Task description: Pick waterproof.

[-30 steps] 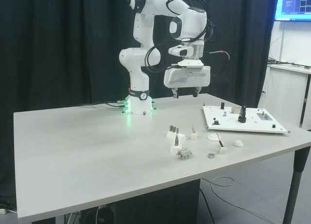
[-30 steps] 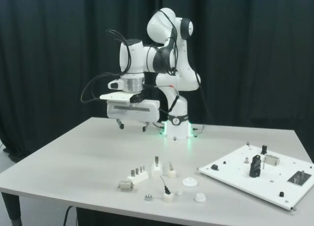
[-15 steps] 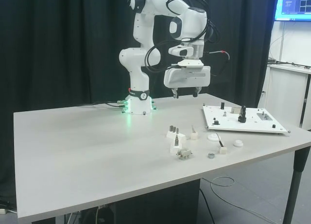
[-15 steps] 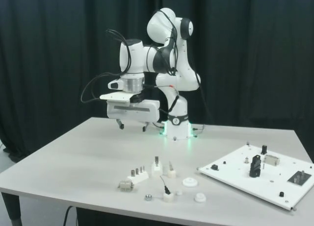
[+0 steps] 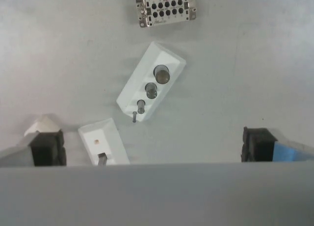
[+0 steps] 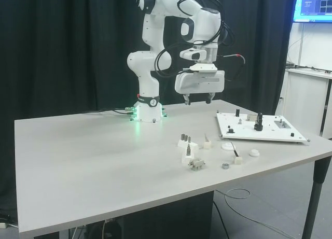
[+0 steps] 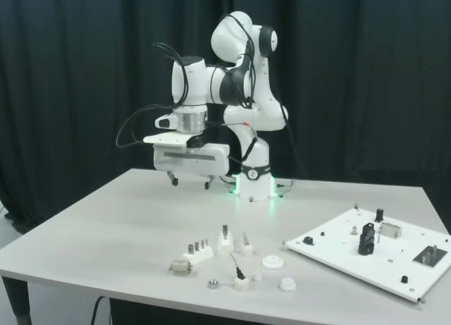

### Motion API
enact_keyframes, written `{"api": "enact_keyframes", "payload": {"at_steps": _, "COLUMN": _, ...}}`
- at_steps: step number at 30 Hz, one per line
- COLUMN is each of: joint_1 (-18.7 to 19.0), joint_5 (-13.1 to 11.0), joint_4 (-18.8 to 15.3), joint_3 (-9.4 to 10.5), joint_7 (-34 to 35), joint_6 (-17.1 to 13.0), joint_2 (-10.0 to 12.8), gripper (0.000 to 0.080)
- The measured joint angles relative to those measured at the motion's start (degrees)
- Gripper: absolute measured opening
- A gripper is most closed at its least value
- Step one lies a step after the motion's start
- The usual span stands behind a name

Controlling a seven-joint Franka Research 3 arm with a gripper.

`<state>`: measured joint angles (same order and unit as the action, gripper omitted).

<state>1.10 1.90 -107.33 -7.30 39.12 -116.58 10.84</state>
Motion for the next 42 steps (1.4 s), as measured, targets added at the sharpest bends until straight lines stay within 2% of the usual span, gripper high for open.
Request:
{"api": "enact_keyframes", "payload": {"at_steps": 4, "joint_1": 0.0, "joint_5": 0.1, "joint_4": 0.0, "joint_3": 0.0, "joint_7": -1.6, "joint_6": 0.2, "joint_2": 0.0, "gripper": 0.08}}
{"api": "enact_keyframes", "payload": {"at_steps": 16, "joint_1": 0.0, "joint_5": 1.4, "joint_4": -0.1, "joint_3": -0.01, "joint_7": -16.5, "joint_6": 0.2, "joint_2": 0.1, "gripper": 0.08}}
{"api": "enact_keyframes", "payload": {"at_steps": 21, "joint_1": 0.2, "joint_5": 2.9, "joint_4": -0.1, "joint_3": 0.15, "joint_7": -28.3, "joint_6": -0.3, "joint_2": 0.3, "gripper": 0.08}}
{"api": "enact_keyframes", "payload": {"at_steps": 24, "joint_1": 0.5, "joint_5": 3.0, "joint_4": -0.1, "joint_3": 0.17, "joint_7": -34.0, "joint_6": -0.9, "joint_2": 0.6, "gripper": 0.08}}
{"api": "enact_keyframes", "payload": {"at_steps": 42, "joint_1": 1.2, "joint_5": 5.9, "joint_4": 0.0, "joint_3": 0.12, "joint_7": -51.3, "joint_6": -5.7, "joint_2": 2.5, "gripper": 0.08}}
